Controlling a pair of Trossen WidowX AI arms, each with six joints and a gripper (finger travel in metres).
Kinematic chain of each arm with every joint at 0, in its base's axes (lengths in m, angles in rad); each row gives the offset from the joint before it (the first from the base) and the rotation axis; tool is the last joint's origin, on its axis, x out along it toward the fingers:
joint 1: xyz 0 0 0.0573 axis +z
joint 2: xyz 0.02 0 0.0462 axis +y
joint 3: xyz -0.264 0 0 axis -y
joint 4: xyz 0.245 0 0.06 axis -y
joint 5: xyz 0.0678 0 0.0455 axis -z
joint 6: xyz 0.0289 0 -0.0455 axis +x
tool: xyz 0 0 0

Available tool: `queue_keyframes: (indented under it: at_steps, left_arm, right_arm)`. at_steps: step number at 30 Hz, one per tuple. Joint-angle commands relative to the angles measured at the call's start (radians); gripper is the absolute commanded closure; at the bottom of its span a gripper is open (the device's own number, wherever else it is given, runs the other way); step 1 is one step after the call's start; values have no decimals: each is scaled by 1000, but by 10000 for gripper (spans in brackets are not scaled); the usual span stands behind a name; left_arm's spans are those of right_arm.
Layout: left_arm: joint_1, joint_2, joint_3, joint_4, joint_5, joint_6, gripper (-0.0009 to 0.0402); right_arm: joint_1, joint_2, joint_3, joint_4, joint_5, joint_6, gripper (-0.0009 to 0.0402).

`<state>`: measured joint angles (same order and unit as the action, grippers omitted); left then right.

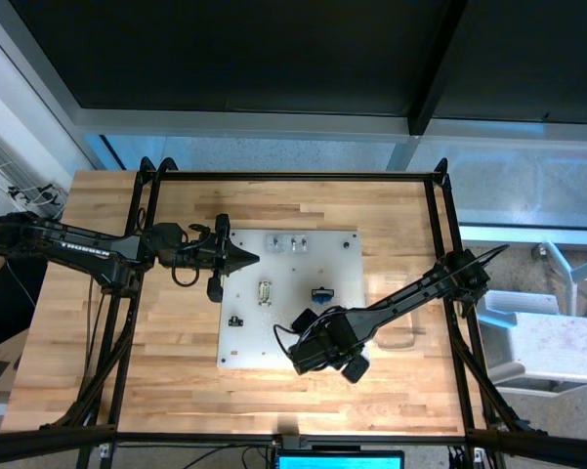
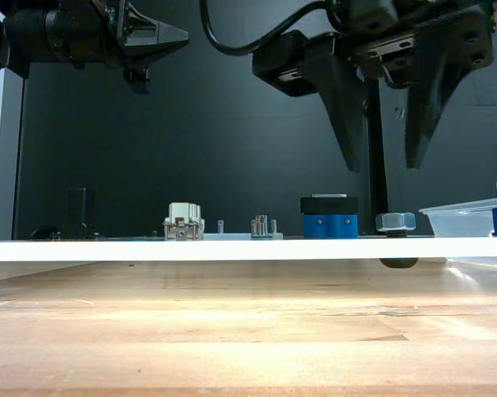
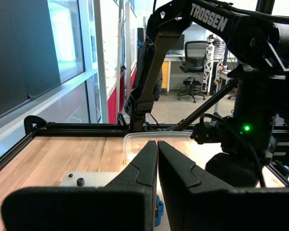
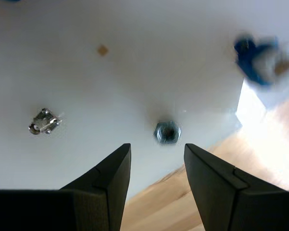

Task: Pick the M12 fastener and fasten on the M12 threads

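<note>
Board [image 2: 107, 248] beneath two hands [image 2: 182, 35] [image 2: 386, 164]: one nut [image 2: 395, 222].

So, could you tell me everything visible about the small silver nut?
The nut is a small, shiny silver hexagon with a dark centre hole. It lies flat and low on the white board near its near right edge, apparently run down on its stud, whose ribs do not show. Nothing grips it: the right gripper hangs open above it, and the left gripper is shut, over the board's far left.

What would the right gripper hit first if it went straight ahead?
Probably the silver nut on the white board, below the open right gripper. The left gripper hangs shut over the board's left edge.
</note>
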<state>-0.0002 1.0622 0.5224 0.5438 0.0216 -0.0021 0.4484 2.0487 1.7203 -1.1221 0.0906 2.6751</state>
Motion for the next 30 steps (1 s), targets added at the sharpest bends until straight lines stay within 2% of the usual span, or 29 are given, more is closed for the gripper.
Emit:
queue_keyframes:
  at_steps: [1,10,13,16,20,24,28,30]
  left_arm:
    - [0,0,0,0,0,0,393]
    - [0,0,0,0,0,0,393]
    - [0,0,0,0,0,0,393]
    - [0,0,0,0,0,0,393]
    - [0,0,0,0,0,0,393]
    - [0,0,0,0,0,0,393]
    - [0,0,0,0,0,0,393]
    - [0,0,0,0,0,0,393]
  right_arm:
    - [1,0,2,-22,-3,-157,240]
    - [1,0,2,-22,-3,-420,240]
    - [1,1,1,-29,6,-547,240]
    - [1,2,1,-34,50,-768,240]
    - [1,1,1,-32,53,-1072,240]
    - [1,0,1,-34,51,-1332,240]
    - [2,1,1,-34,44,-1749,240]
    - [2,2,1,-32,44,-1871,240]
